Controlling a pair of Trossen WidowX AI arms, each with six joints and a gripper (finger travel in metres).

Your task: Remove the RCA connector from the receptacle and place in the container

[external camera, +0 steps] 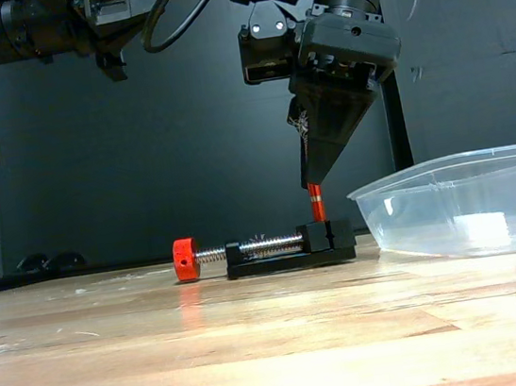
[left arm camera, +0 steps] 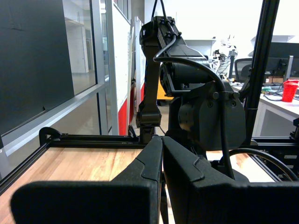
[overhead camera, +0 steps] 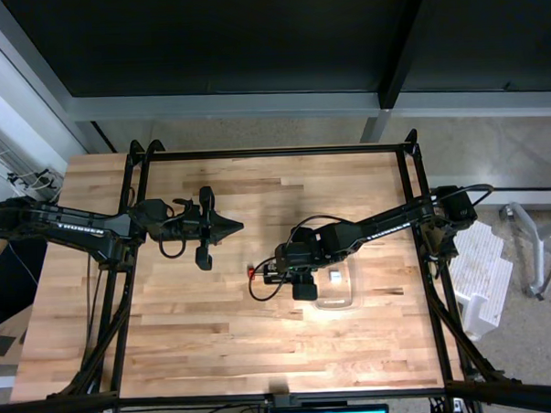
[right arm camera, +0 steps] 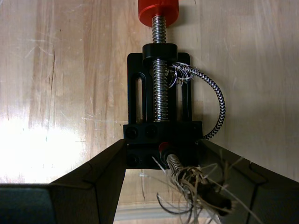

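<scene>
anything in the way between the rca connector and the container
Nothing visible does. The RCA connector stands upright in the receptacle, just under the open right tool. The container lies right beside it, with only its own wall to clear. The left tool hangs shut over the table's left part, away from both.

A lab-office: wooden workbench (overhead camera: pixel 218 346), glass partition (left arm camera: pixel 84 70), desk chair (left arm camera: pixel 242 65).
</scene>
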